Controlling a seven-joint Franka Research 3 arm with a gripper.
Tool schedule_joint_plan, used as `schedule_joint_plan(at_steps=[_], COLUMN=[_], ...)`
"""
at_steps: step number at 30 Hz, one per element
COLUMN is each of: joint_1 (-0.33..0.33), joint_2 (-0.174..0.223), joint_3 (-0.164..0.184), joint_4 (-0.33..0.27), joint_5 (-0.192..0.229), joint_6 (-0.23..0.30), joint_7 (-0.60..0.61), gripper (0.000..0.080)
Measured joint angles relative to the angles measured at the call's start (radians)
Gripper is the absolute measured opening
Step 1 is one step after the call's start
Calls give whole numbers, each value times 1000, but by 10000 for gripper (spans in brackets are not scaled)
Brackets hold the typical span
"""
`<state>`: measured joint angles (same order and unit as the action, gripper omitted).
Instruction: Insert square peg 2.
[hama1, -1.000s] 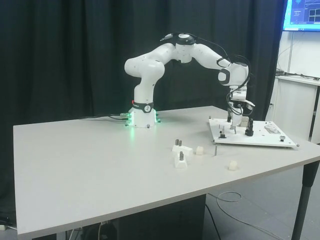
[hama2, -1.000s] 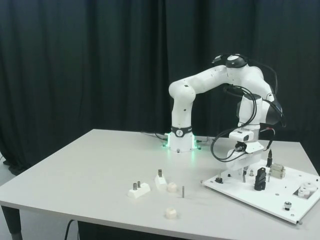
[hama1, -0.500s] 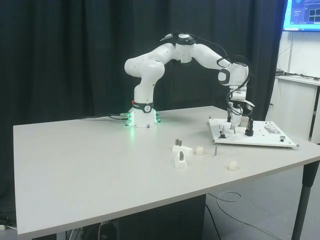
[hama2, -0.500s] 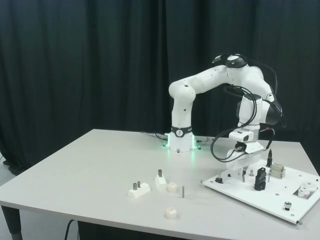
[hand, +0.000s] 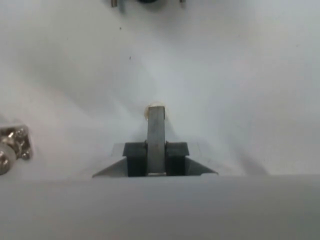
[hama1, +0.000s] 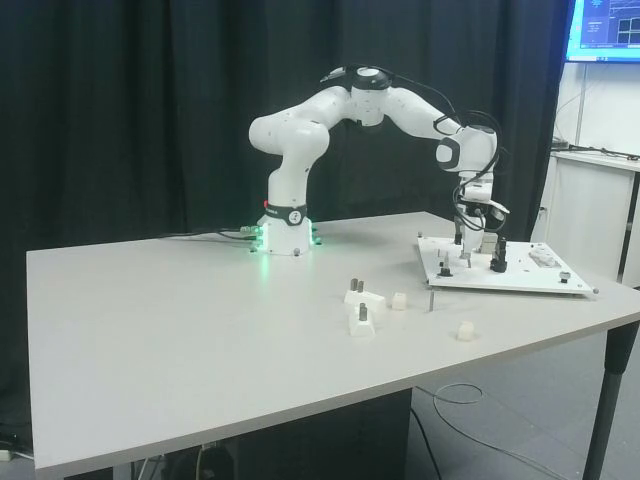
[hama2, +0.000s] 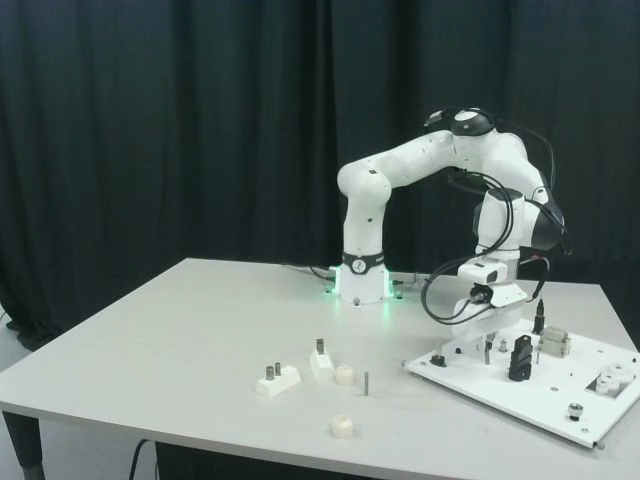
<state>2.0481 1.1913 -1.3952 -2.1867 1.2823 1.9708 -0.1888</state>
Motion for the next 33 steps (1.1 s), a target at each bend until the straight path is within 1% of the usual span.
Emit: schedule_joint_plan(at_steps=[33], joint_1=[-1], joint_2=[0], joint_3=[3], joint_4=[0], joint_5=[27], joint_6=[17], joint_7=[0], gripper=[74])
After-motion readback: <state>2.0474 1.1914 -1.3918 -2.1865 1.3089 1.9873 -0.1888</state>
